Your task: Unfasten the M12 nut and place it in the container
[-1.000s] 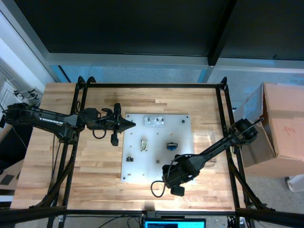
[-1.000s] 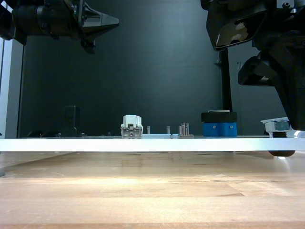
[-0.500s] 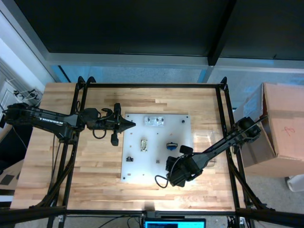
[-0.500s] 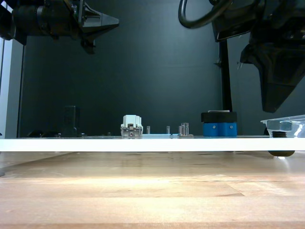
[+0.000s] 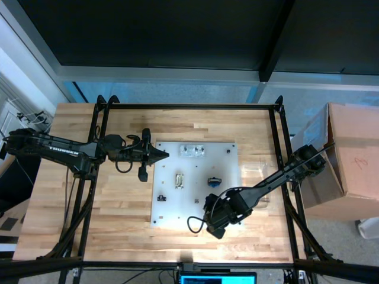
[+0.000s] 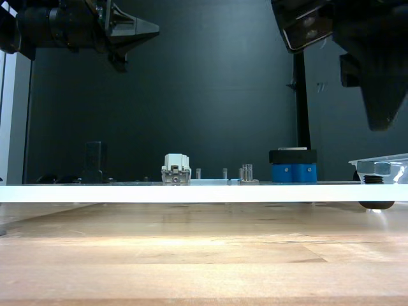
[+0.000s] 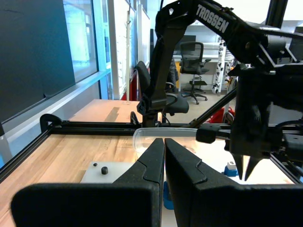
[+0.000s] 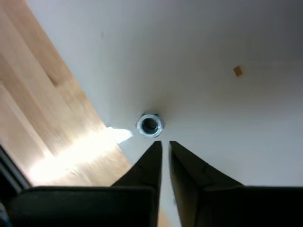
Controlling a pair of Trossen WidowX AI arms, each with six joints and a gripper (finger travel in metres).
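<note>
The right gripper [image 6: 382, 121] has risen. A second ago its tip stood down at board level, just beside the M12 nut [image 6: 373, 168] on its stud [image 6: 373, 180]. Half a second ago it hung a little above the nut, and now it hangs higher again, well apart from it. In the high view it has also swung: from over the bench [image 5: 118, 231] past the white board [image 5: 172, 207]'s near edge, inward over the board, then part-way back toward that edge.

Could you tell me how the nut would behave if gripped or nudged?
The nut sits on its stud, so a nudge probably won't slide it. Small, shiny metal: likely stiff and slippery. The right gripper hangs above it; the left gripper hovers by the board's left edge.
</note>
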